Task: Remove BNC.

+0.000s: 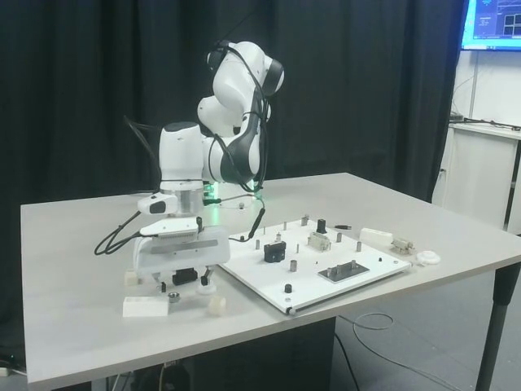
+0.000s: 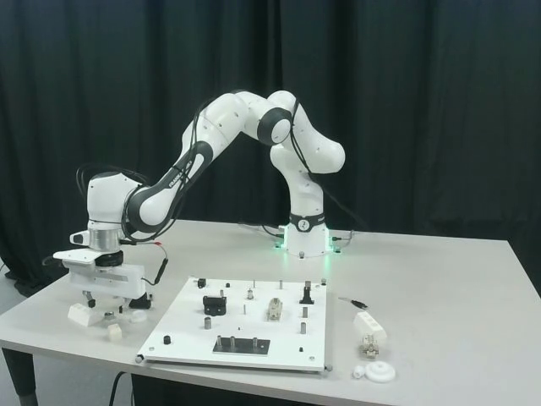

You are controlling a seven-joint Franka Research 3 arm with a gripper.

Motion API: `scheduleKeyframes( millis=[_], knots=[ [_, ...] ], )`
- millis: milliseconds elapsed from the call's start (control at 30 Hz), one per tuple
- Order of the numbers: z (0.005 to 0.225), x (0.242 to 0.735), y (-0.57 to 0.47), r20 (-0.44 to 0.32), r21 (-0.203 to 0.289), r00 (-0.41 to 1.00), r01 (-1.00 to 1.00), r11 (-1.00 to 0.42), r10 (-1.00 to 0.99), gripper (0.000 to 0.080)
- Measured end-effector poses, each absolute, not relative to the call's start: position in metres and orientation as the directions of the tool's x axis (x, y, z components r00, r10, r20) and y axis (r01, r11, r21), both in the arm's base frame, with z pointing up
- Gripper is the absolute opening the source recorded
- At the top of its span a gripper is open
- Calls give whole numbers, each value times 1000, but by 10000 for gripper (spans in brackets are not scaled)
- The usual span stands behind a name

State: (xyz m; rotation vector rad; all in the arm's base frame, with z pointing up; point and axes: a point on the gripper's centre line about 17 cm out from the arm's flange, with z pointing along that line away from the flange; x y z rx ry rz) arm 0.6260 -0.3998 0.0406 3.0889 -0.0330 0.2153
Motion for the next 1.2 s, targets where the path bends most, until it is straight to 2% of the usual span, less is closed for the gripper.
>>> scheduleKeyframes(
  millis=[533, 1200],
  knots=[
    [49, 631, -399, 147, 39, 989, -30, -999, -24, 800],
    [100, 649, -370, 174, -16, 984, -37, -999, -39, 800]
  ],
)
